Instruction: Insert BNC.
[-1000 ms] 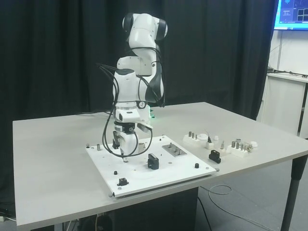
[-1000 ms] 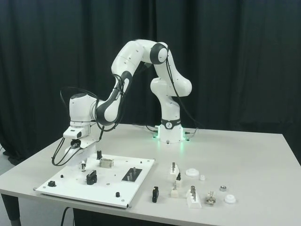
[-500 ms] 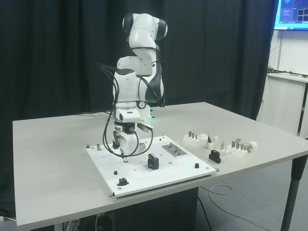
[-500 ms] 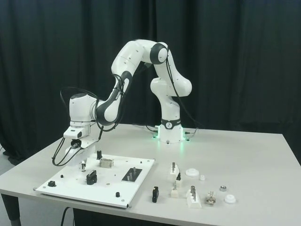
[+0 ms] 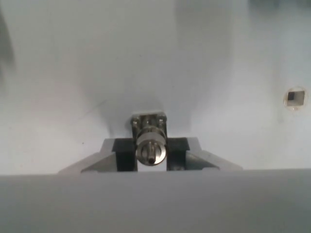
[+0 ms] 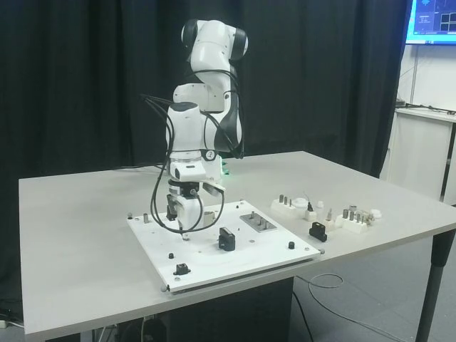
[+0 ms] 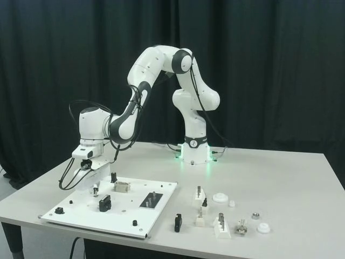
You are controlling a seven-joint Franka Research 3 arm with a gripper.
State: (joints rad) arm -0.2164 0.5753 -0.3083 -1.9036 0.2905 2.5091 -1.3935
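Overhead, the arm [image 7: 141,81] arches, tool [image 6: 183,214] vertical above the white board [image 6: 221,246]

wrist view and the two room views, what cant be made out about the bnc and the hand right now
- Wrist view: the hand's fingertips are cut off by a blurred grey band along one picture edge; its grip on the BNC connector is not clear.
- First room view: the hand's own body and cables hide the connector.
- Second room view: the connector is too small to tell whether it is seated in the white board.
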